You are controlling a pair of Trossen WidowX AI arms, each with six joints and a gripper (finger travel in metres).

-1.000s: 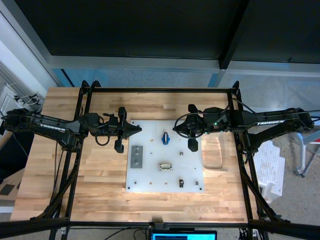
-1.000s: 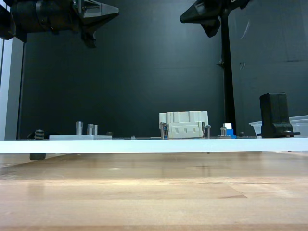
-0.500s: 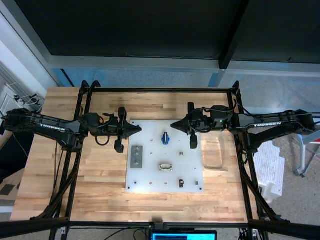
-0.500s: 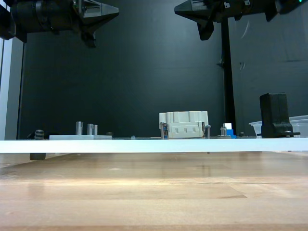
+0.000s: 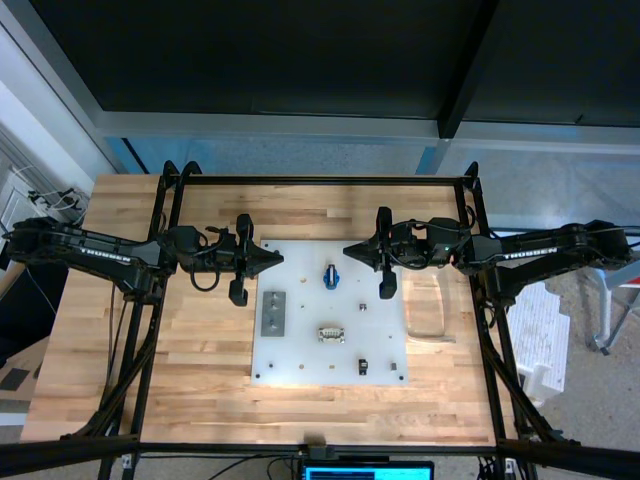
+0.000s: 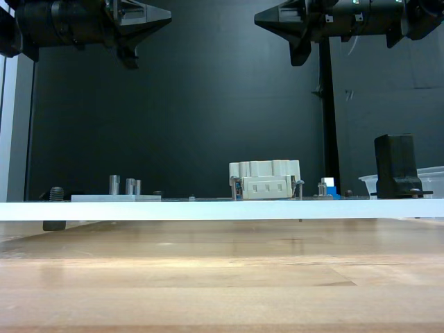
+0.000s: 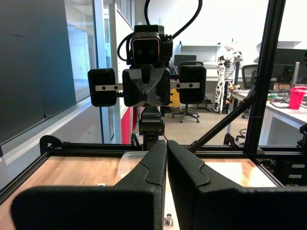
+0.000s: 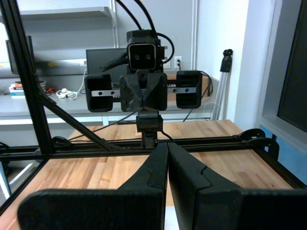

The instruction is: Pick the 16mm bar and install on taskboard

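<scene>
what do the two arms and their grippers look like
Both arms are slim and black with white TROSSEN lettering: left arm on the left, right arm on the right. The left gripper and right gripper, high over the taskboard's far part, taper to black pointed wedges; black cables loop at the wrists.

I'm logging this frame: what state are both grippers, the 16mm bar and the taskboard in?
Left gripper: jaws shut, empty, high over the far left corner of the taskboard.
Right gripper: jaws shut, empty, high over the board's far right part.
Taskboard: lying flat on the table.
16mm bar: in neither gripper; I cannot pick it out.
Blue knob: standing on the taskboard.
</scene>
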